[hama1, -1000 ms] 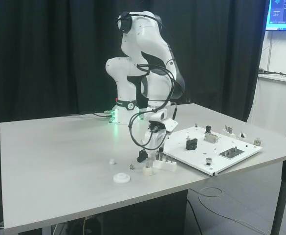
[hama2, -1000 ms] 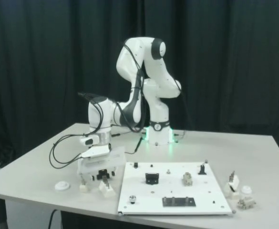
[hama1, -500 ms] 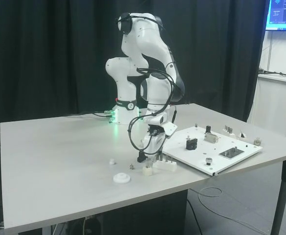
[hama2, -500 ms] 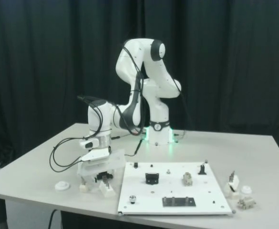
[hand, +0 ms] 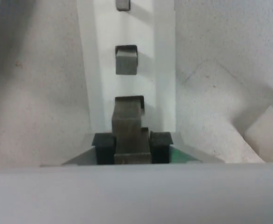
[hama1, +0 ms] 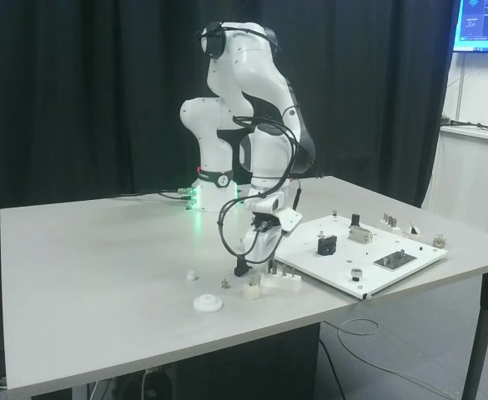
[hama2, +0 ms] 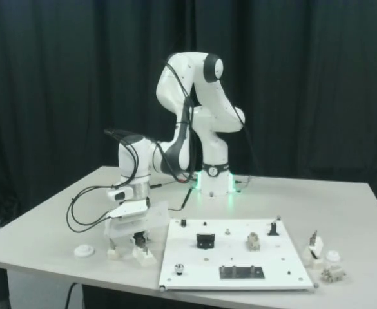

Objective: Pick square peg 4.

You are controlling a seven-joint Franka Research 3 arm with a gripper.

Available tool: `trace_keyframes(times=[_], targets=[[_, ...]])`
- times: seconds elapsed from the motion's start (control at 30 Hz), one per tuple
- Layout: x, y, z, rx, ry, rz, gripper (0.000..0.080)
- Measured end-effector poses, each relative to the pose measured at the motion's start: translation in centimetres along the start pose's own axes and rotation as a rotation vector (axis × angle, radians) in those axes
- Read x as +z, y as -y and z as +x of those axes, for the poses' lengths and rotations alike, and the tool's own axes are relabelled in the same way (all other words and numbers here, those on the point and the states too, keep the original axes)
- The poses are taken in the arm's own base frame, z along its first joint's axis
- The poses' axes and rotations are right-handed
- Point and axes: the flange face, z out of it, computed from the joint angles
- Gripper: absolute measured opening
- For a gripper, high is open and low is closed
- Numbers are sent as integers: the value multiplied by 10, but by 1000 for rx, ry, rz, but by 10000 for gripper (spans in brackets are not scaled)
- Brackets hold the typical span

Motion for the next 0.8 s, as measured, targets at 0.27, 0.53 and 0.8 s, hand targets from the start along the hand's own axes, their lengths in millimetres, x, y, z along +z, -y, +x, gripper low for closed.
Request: trace_keyframes(times=[0.27, 0.53, 0.8], targets=[[-4, 1, 2, 0, 11, 6, 155], [-18, 2, 5, 2, 39, 17, 155], [-39, -1, 6, 14, 57, 24, 155]])
